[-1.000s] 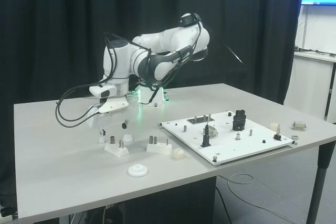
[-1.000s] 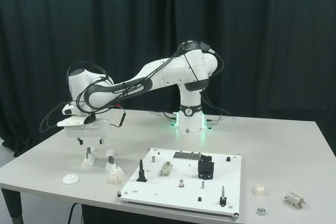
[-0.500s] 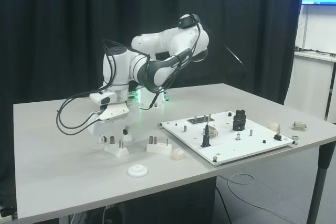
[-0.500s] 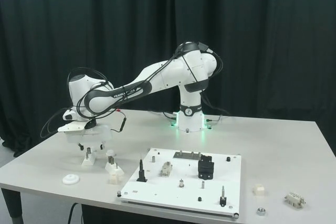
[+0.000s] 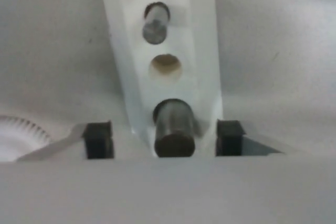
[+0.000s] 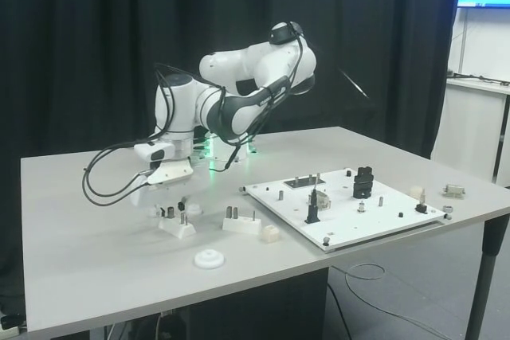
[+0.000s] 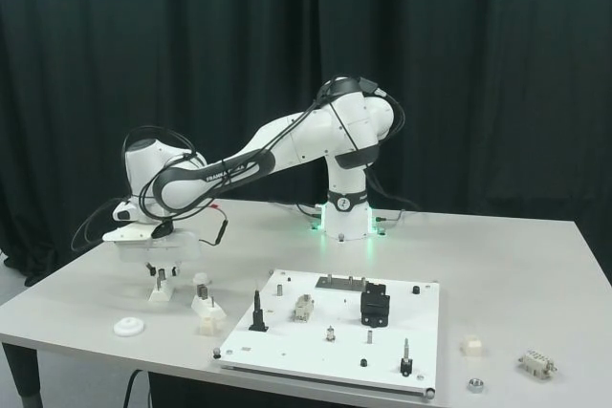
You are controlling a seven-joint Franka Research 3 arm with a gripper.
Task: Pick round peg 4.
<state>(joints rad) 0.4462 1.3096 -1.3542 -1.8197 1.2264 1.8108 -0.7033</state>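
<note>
Jaws [image 5: 164, 139] are seen spread apart in the wrist view, one black fingertip [image 5: 98, 140] on each side of round peg 4 [image 5: 173, 128], with a gap left on both sides, so nothing is gripped. Round peg 4 is a thick dark grey cylinder standing upright in the end hole of a narrow white peg holder [image 5: 164, 51]. Next along the same holder an unfilled round hole [image 5: 166, 67] is seen, then a thinner grey peg [image 5: 155, 24], then a still smaller one at the far end. Part of a white toothed gear [image 5: 18, 139] is seen on the grey bench [image 5: 278, 40] to one side of the holder.

From the room views, the jaws [image 7: 158, 269] are seen lowered over the holder [image 7: 161, 290] near the bench's corner, at the end of the white arm [image 7: 277, 145] stretched out from its base, where a green light is seen. Lettering is carried on the arm's forearm, read as FRANKA, though only partly legible. A second white peg holder [image 7: 205, 305] and a small white block [image 7: 206, 326] lie just beside the first, and the gear [image 7: 128, 327] lies near the bench edge. A white assembly board [image 7: 335, 332] with black and grey fittings lies well apart, toward the bench's middle.
</note>
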